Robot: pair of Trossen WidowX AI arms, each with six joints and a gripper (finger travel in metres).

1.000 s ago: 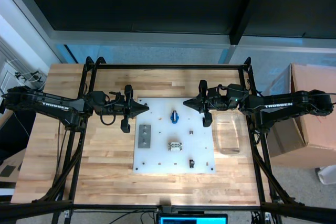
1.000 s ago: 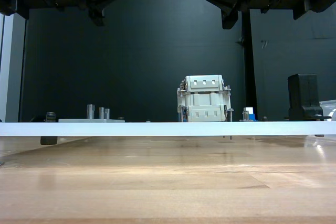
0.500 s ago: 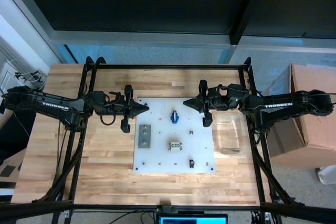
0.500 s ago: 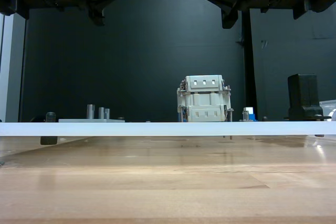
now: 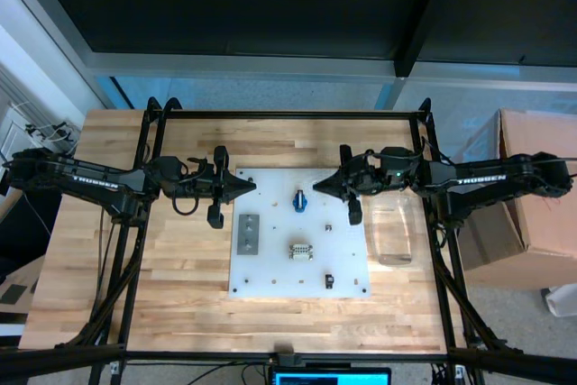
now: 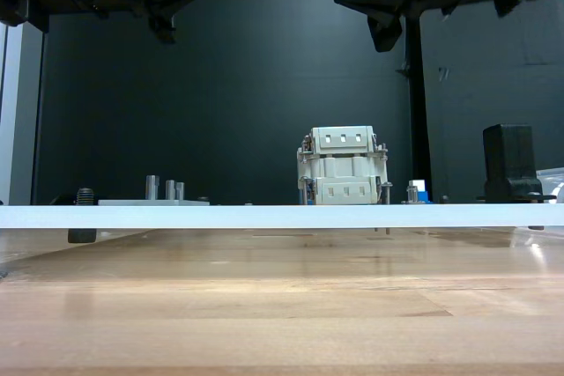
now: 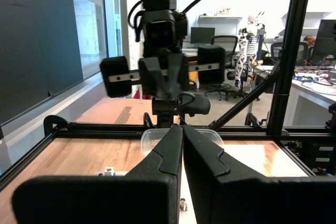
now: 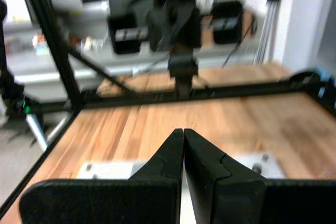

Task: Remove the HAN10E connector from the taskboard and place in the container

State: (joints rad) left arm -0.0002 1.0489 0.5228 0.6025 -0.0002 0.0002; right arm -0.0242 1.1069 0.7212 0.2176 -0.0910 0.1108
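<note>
The grey HAN10E connector (image 5: 301,251) (image 6: 342,167) sits upright in its seat on the white taskboard (image 5: 270,277), with no gripper touching it. My left gripper (image 5: 251,186) (image 7: 182,127) hovers shut and empty over the board's left edge, high above it. My right gripper (image 5: 317,184) (image 8: 182,130) is also shut and empty, high over the board's upper right part, pointing left. The clear container (image 5: 393,233) lies on the table right of the board.
On the board stand a blue part (image 5: 300,199), a grey metal block (image 5: 247,233) and a small black part (image 5: 330,280). A black frame (image 5: 288,115) rings the table. A cardboard box (image 5: 532,205) stands off the right edge.
The right gripper has moved left, further over the board, and tilted a little. The left arm and the connector have not moved.
</note>
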